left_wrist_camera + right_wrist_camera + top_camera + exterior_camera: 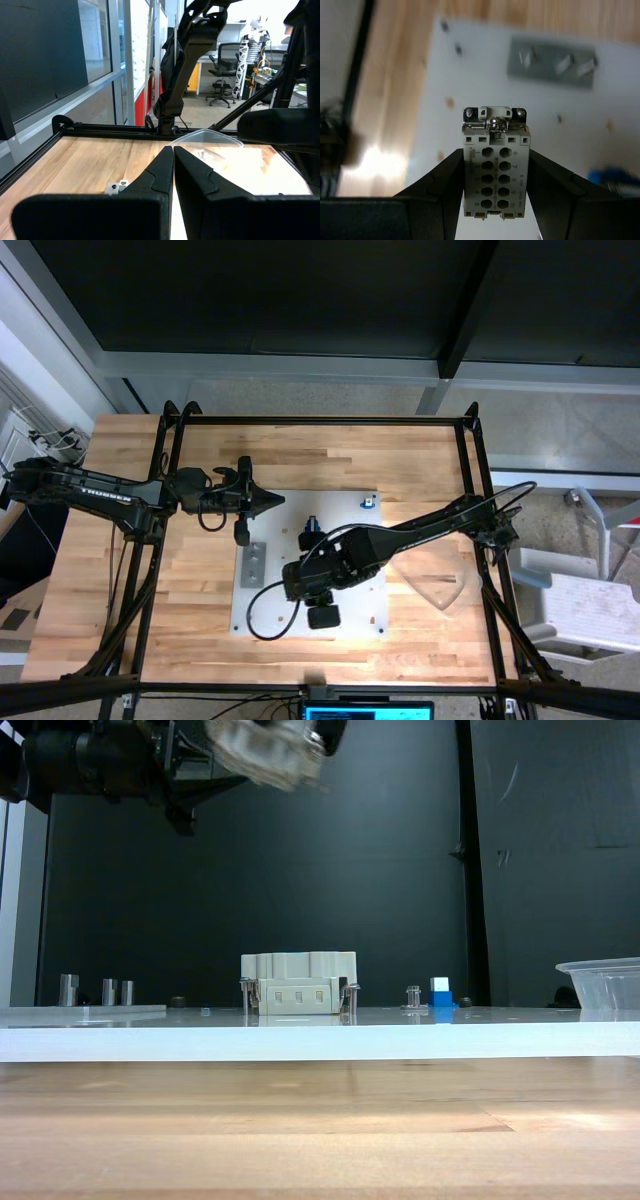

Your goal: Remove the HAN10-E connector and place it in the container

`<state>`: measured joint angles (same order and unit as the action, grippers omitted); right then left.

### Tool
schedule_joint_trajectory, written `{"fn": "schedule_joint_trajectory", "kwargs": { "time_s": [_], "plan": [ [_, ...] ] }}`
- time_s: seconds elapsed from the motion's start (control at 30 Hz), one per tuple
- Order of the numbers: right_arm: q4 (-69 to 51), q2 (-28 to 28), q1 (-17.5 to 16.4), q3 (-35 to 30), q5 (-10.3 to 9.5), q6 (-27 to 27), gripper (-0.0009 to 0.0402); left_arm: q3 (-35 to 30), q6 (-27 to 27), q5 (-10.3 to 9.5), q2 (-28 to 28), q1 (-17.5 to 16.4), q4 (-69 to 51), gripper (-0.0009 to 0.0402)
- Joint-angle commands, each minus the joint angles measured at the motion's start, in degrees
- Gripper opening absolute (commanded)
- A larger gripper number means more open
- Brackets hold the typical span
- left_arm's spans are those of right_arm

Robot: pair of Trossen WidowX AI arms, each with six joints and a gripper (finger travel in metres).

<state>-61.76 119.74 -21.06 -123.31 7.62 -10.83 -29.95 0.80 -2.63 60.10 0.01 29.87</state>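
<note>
Right wrist view: HAN10-E connector is seen clamped betw. fingers of right gripper, jaws closed only to its width, high above white board, approx. mid-board twd near edge; container is set on tabletop just off board's right edge; left gripper is held over board's far-left corner, fingers pressed together, nothing gripped; a beige block is seen standing on board.

HAN10-E connector blurred overhead — beige housing on white board, blue piece, container far right
</note>
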Motion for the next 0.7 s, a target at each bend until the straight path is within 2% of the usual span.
{"fn": "schedule_joint_trajectory", "kwargs": {
  "time_s": [0.03,0.1,0.13,0.23,0.7],
  "plan": [
    [8.4,-4.6,-0.1,10.3,-0.83,-0.9,0.0052,0.0,0.0,0.00,0.0,0.0,0.0,0.0000],
    [14.2,-7.5,-0.1,17.2,-2.97,-2.6,0.0052,0.0,0.0,0.00,0.0,0.0,0.0,0.0000],
    [16.1,-9.2,-0.1,20.3,-3.34,-3.6,0.0052,0.0,0.0,0.00,0.0,0.0,0.0,0.0000],
    [18.1,-13.2,-0.1,27.1,-3.15,-5.2,0.0052,0.0,0.0,0.02,0.0,0.0,0.0,0.0000],
    [18.8,-29.9,-0.3,49.7,-2.71,-11.1,0.0052,0.0,0.0,0.00,0.0,0.0,0.0,0.0000]
  ]
}}
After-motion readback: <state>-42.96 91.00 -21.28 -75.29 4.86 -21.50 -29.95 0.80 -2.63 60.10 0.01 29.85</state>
